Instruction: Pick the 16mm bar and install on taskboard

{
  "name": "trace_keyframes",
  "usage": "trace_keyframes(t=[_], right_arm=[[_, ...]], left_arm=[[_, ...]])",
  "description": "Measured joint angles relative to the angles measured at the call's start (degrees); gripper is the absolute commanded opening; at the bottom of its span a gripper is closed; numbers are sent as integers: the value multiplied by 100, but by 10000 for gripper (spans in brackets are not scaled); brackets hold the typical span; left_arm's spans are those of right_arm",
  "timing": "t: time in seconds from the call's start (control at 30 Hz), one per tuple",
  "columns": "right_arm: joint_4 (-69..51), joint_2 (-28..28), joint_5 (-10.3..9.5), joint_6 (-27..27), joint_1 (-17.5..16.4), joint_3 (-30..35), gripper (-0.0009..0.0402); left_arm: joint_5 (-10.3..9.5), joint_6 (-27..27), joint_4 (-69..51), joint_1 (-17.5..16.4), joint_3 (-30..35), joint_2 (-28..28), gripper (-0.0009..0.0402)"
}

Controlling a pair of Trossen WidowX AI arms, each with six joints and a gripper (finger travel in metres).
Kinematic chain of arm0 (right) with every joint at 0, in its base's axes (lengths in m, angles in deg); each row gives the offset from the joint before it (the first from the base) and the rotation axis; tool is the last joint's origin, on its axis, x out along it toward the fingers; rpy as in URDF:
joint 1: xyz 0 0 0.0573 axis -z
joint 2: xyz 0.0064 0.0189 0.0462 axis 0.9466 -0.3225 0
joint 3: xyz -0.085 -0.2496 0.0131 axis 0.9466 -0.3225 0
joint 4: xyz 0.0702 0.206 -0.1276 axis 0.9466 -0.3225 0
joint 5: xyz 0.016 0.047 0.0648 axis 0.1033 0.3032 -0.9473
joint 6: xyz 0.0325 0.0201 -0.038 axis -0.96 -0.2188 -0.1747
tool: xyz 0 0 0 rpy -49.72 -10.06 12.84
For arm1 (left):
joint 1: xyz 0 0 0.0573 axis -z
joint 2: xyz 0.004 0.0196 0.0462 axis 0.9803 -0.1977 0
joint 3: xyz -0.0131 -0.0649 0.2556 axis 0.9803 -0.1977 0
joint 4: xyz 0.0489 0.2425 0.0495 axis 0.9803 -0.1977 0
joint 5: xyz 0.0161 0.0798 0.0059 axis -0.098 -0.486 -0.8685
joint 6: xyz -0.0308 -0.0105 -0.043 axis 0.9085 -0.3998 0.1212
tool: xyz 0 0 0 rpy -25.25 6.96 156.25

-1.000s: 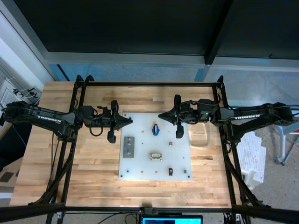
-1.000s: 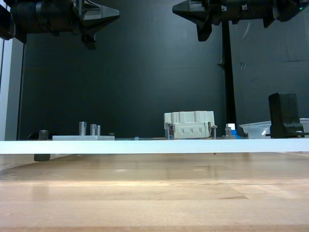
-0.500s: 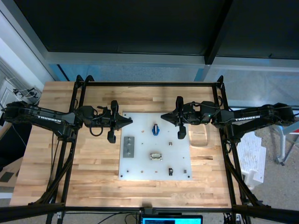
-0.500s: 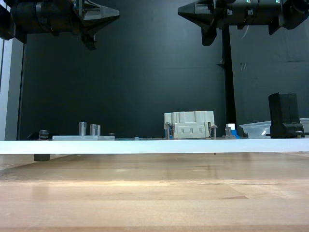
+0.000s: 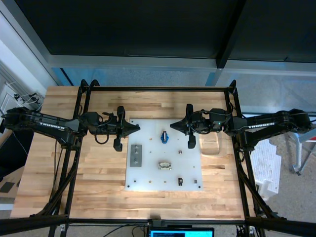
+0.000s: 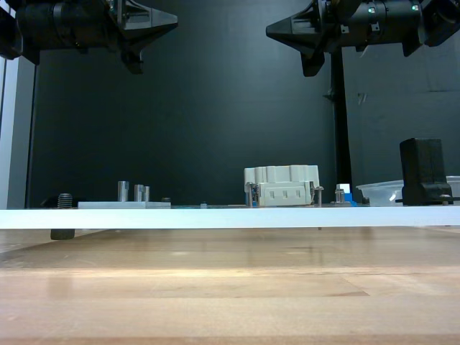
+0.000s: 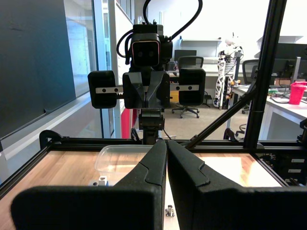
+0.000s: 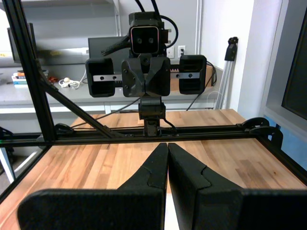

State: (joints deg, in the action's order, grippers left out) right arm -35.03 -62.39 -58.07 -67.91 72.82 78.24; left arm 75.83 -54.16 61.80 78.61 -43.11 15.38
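The white taskboard (image 5: 148, 183) lies flat on the wooden table, carrying a grey metal block (image 5: 136, 154), a blue part (image 5: 164, 137) and a silver connector (image 5: 165, 166). I cannot make out the 16mm bar in any view. My left gripper (image 5: 138, 128) hovers shut, high over the board's far left corner, and holds nothing. My right gripper (image 5: 172, 126) is shut and empty too, high above the board's far edge near the blue part. The low view puts both grippers, left (image 6: 175, 21) and right (image 6: 269, 30), well above the board. Each wrist view shows closed fingertips, left (image 7: 166, 143) and right (image 8: 168, 146).
A small clear plastic tray (image 5: 211, 146) sits just off the board's right edge, under the right arm. A black block (image 5: 180, 181) stands near the board's front. Black frame rails (image 5: 158, 89) border the table.
The right gripper has drawn back a little to the right and its tip has tilted slightly down. The left arm has not moved.
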Motion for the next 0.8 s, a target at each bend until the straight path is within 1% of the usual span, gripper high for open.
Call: trace_keyframes(t=[0.8], right_arm=[[120,-4,-4,35,-7,0,0]], left_arm=[[0,2,2,0,2,2,0]])
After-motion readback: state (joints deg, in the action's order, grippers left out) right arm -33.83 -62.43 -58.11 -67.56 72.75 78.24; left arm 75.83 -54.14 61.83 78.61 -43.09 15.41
